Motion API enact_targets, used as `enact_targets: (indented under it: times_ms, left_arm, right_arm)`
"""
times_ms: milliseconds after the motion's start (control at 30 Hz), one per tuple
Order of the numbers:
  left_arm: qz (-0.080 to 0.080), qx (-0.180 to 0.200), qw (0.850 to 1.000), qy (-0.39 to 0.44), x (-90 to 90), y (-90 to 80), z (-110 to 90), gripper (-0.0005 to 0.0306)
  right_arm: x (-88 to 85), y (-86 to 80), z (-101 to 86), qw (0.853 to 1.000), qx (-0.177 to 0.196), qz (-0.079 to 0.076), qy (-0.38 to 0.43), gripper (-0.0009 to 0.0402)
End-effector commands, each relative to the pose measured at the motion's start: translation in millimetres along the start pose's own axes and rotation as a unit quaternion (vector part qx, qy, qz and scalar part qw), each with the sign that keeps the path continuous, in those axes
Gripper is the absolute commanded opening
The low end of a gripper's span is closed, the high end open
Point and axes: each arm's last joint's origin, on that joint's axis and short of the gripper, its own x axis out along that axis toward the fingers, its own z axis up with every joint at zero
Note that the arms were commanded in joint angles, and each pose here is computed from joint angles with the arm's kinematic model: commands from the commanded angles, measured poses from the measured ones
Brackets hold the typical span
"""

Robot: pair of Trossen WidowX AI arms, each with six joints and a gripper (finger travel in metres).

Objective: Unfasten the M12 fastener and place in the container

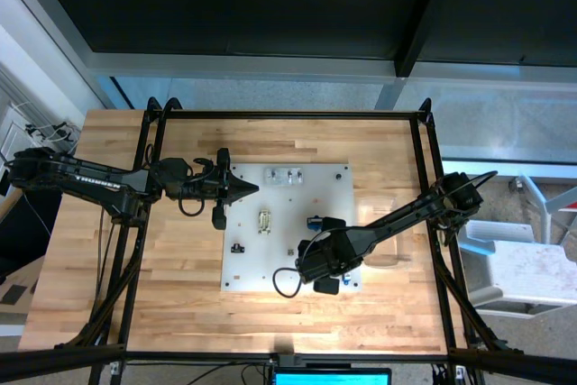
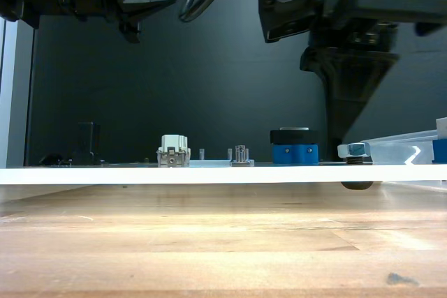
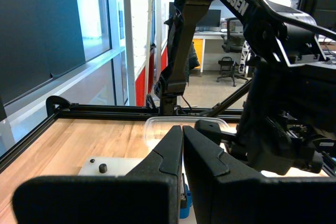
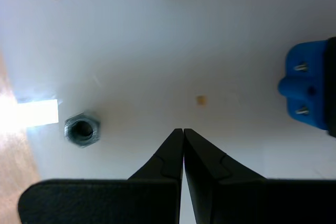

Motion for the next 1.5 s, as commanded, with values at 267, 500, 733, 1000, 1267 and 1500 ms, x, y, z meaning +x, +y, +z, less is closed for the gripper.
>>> enact_targets:
  times_ms: [267,500,733,1000,1267,1500]
  left_arm:
    - [0.0,0.0,1.0,0.001,0.1,0.0,0,0.0]
    - [0.0,0.0,1.0,0.001,0.1,0.0,0,0.0]
    - [0.001,0.0,1.0,0.001,0.1,0.1,0,0.0]
    - [0.001,0.0,1.0,0.001,0.1,0.1,0,0.0]
    - [0.0,0.0,1.0,0.001,0.1,0.0,0,0.0]
    - [0.0,0.0,1.0,0.001,0.1,0.0,0,0.0]
  right_arm:
    - [-24.1,11.6,6.5,0.988,-0.012,0.149,0.042,0.0]
    - [-6.0,17.0,2.8,0.985,-0.047,0.16,0.037,0.0]
    - [10.0,20.0,0.9,0.984,-0.051,0.166,0.038,0.0]
    - [11.2,17.2,2.0,0.987,-0.055,0.151,0.03,0.0]
    - [2.5,2.1,-1.9,1.0,-0.017,-0.001,0.005,0.0]
    - [-4.7,1.8,0.2,1.0,0.019,0.004,0.008,0.0]
